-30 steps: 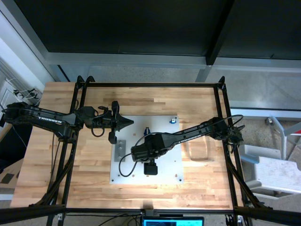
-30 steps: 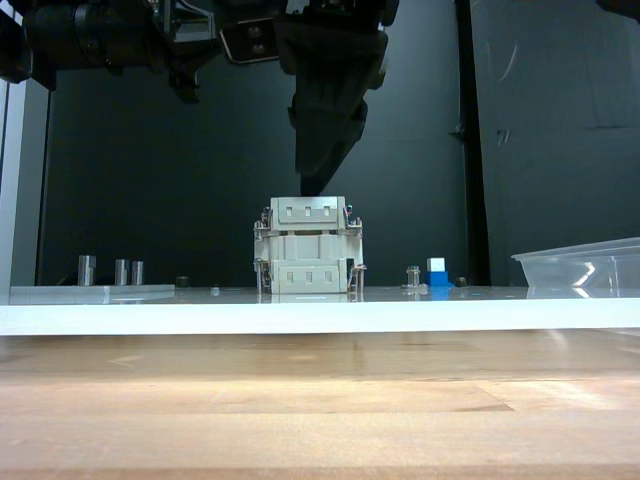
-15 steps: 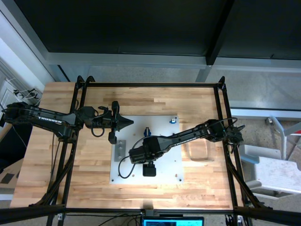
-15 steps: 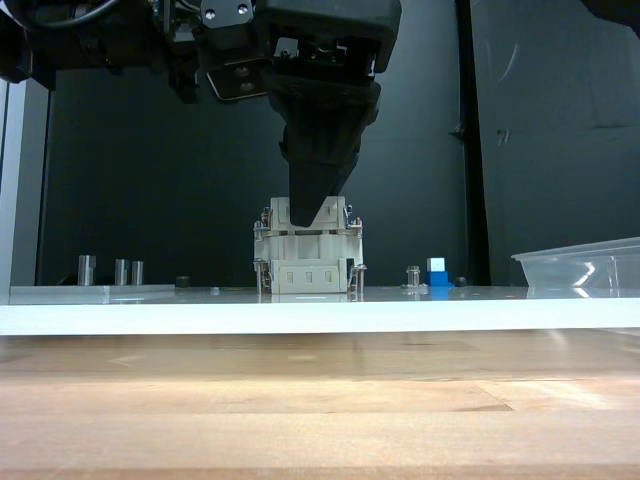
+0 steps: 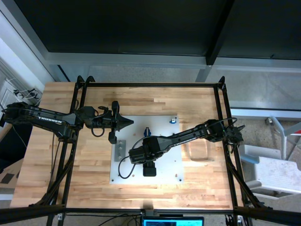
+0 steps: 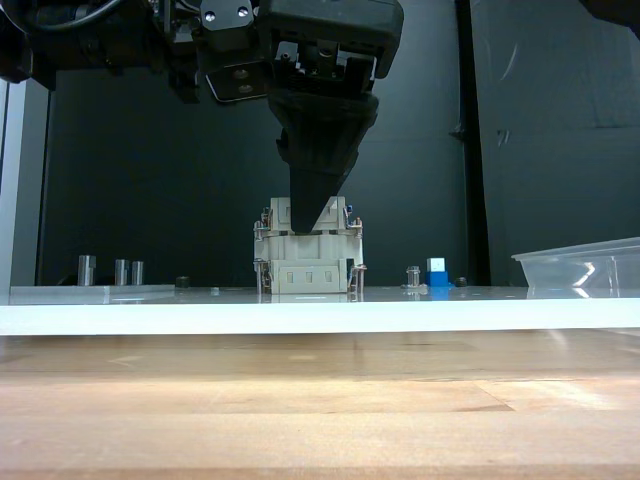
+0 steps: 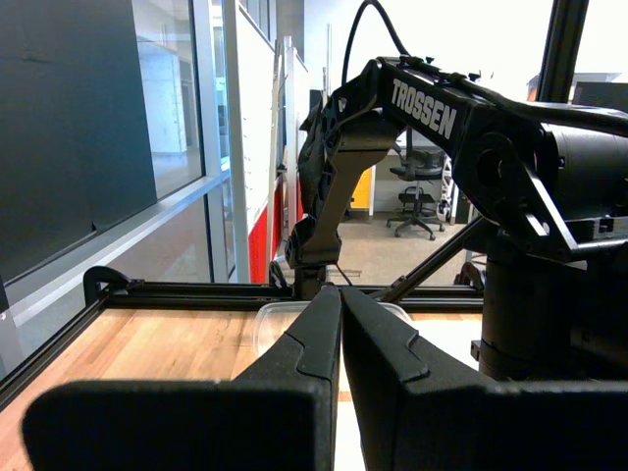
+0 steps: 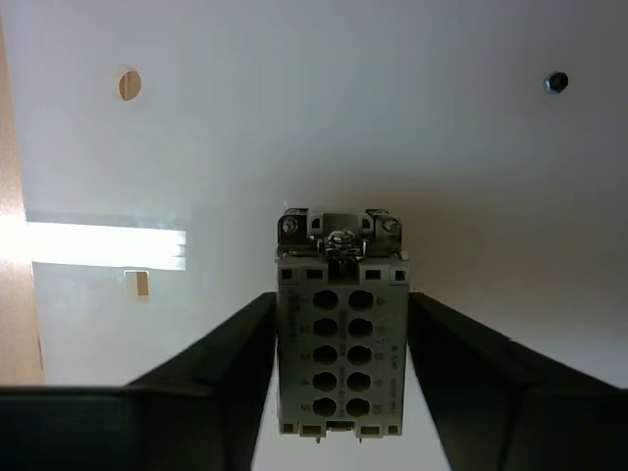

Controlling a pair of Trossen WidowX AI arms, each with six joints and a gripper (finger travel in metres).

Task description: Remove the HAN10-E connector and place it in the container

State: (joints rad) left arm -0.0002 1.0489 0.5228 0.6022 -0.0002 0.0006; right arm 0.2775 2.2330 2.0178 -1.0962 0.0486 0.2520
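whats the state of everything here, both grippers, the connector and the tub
HAN10-E connector: seated on the board, not lifted.
right gripper: down over the board, jaws shut on the connector's sides.
left gripper: parked above the board's far left, jaws shut, holding nothing.
container: upright right of the board, nothing seen inside.

Right gripper (image 6: pixel 312 212) clasps connector (image 8: pixel 341 334) on board (image 5: pixel 170 165); left gripper (image 7: pixel 340 294) seemingly behind.

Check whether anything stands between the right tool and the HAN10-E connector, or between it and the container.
Nothing visible does. The right tool is down around the HAN10-E connector, and bare board lies between it and the container. The left tool is parked behind, off that line.
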